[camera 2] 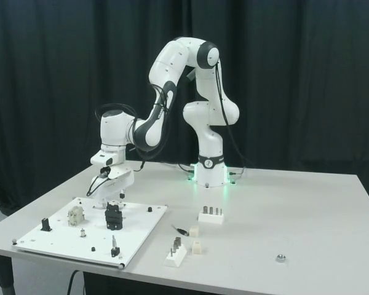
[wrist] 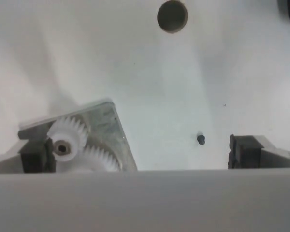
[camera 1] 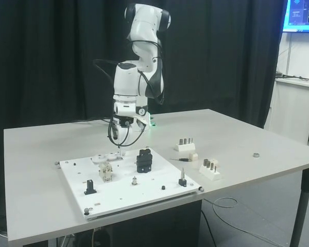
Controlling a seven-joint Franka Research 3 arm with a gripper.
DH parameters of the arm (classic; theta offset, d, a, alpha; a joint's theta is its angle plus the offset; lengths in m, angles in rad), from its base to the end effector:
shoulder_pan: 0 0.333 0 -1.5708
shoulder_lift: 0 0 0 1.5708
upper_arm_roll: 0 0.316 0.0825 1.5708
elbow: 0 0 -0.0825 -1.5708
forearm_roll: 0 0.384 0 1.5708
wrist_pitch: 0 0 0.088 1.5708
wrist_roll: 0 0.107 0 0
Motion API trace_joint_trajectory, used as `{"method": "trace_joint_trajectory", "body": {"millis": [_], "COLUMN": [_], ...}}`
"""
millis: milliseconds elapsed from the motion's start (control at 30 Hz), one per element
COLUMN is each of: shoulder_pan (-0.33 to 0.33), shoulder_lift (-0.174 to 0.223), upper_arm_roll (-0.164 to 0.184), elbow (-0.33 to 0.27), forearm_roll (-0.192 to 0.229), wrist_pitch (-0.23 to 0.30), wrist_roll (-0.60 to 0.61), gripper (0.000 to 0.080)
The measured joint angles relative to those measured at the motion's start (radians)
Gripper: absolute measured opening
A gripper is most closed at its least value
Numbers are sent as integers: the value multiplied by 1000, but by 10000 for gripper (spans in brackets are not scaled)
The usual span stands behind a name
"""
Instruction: Pick round peg 4.
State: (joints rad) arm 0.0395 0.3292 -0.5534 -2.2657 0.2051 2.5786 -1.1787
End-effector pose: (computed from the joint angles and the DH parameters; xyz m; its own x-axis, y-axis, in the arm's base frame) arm 0.4684 -0.2721 0.2386 0.8676 0.4962 -0.0313 0.4972 -0.8651 0.0661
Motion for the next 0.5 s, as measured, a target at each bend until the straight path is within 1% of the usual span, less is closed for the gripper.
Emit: {"method": "trace_joint_trajectory", "body": {"millis": [500], "shoulder_pan": [7], "shoulder_lift": [-1], "upper_arm_roll": [1], "elbow": [-1], "forearm_roll": [0], "wrist_pitch": [-1], "wrist_roll": [0], "gripper": [800]}}
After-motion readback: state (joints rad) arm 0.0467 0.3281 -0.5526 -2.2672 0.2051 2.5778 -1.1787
